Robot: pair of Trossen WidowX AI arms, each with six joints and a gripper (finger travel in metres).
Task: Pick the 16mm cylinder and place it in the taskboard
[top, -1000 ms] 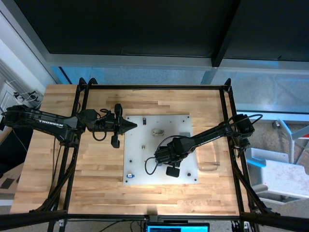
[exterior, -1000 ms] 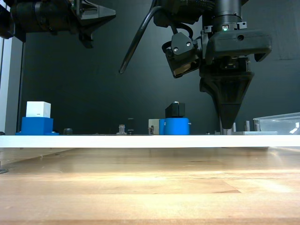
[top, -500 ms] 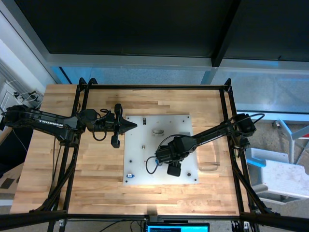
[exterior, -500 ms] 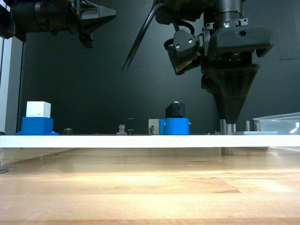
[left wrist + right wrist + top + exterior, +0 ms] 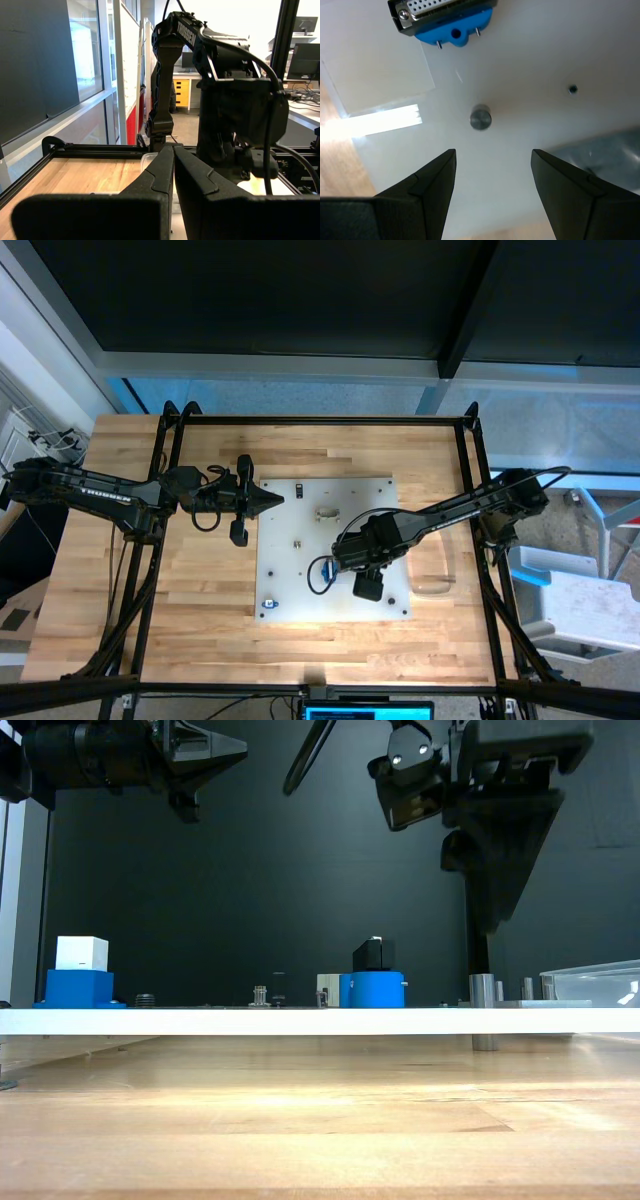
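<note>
Right gripper rose; silver 16mm cylinder seemingly seated; left gripper aside.

High view overhead, low view table-level, both showing taskboard

Silver-grey 16mm cylinder, white taskboard, blue connector.

**Right arm, release.** You are lifting the right gripper off the 16mm cylinder. A second ago its tip was sitting down at the taskboard, closed around the peg. Now it is hanging well above, with its fingers standing apart. The peg is now standing alone, its lower end poking out beneath the board.
</note>
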